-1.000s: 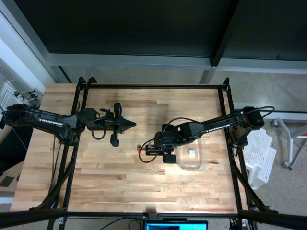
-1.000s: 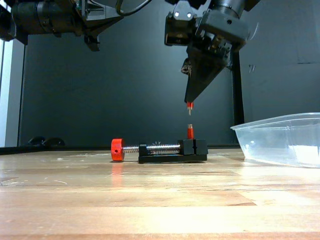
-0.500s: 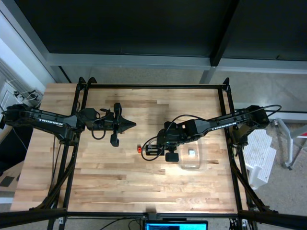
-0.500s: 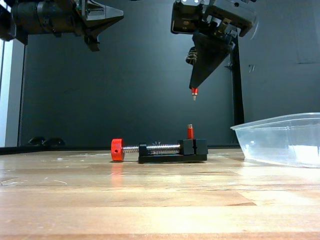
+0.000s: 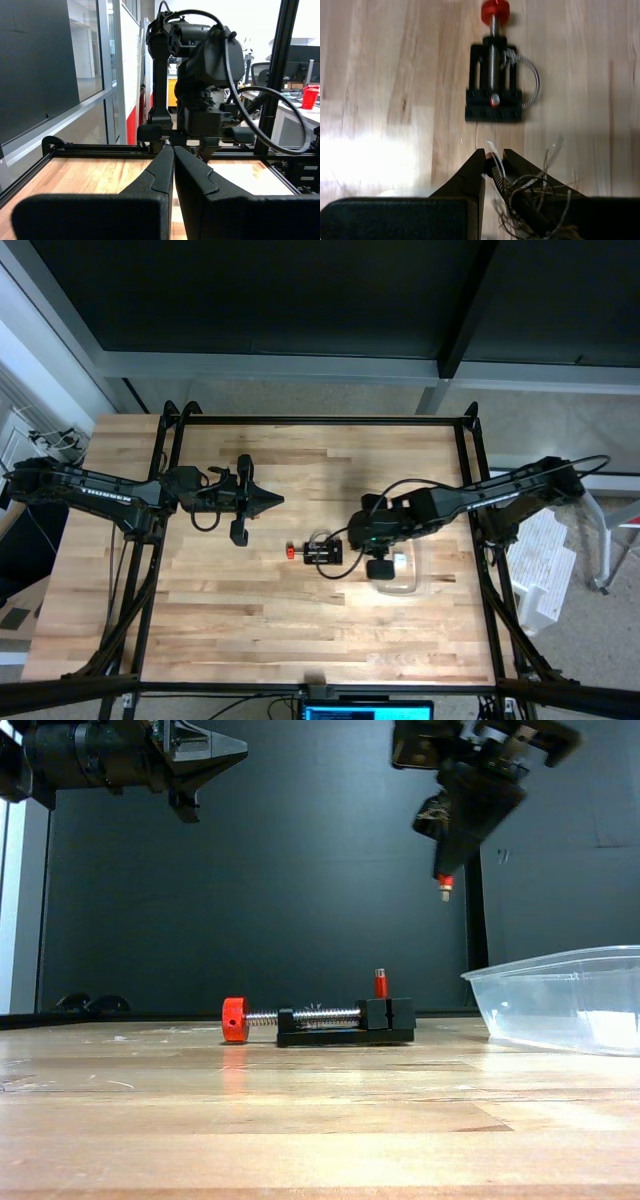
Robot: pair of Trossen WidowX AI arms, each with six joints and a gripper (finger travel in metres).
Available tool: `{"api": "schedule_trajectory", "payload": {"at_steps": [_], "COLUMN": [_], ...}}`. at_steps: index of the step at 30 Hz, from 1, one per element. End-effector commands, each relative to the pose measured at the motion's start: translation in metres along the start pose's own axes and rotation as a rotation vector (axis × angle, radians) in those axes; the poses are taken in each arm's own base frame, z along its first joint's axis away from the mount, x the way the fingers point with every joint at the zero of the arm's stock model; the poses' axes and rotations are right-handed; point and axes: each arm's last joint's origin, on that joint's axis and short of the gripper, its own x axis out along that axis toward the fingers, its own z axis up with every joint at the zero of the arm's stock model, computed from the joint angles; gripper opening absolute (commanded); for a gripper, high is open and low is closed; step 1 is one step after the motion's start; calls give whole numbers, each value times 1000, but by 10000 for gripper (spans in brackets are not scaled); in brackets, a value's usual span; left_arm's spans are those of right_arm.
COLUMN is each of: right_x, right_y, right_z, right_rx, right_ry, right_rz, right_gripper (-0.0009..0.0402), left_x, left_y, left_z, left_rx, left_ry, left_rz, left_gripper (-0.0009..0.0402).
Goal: Remove the RCA connector from the receptacle and place in the container
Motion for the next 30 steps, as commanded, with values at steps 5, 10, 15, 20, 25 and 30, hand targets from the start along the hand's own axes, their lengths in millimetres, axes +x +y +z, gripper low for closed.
{"api": "schedule_trajectory", "payload": {"at_steps": [5,10,15,20,25,30], "right_x": [-3,1,8,18,28,32], "right_y": [-5,-7,-9,-10,-11,-11], "right_z": [-32,-53,-73,-90,-100,-104], "right_rx": [44,58,75,94,113,125], "right_ry": [3,33,69,113,122,118], "right_rz": [-2,-7,-14,-25,-30,-53], "right_gripper": [2,2,2,16,51,81], "left_x": [0,0,0,0,0,0], "left_y": [0,0,0,0,0,0], "left_z": [0,0,0,0,0,0], "left_rx": [0,0,0,0,0,0], "left_ry": [0,0,0,0,0,0], "left_rz": [0,0,0,0,0,0], "left_gripper": [0,0,0,0,0,0]}}
